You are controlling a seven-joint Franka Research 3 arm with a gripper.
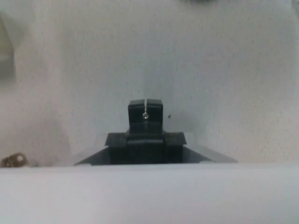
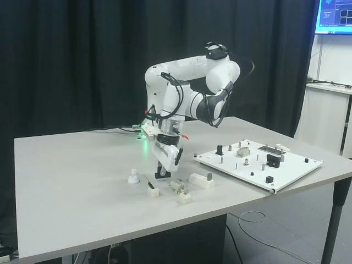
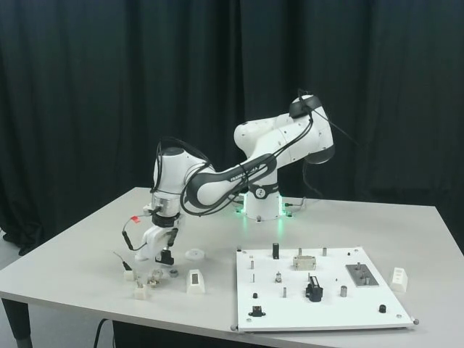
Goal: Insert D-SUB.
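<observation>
Small white parts (image 2: 165, 188) crowd the table (image 2: 66, 170) just below the gripper (image 2: 160, 175), at the centre of the first room view. A white board (image 2: 258, 165) studded with upright pegs blocks the right side. The left half of the table lies open, with room to pass.

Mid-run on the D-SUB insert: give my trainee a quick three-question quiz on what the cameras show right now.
1. True or false: the gripper hangs over the white board.
2. The gripper hangs nearest to which: A) the loose small parts on the grey table, B) the board, C) the arm's base?
3. What colour is the light at the base?

Key: 1 false, the board lies apart from it. 2 A. 3 green.
</observation>
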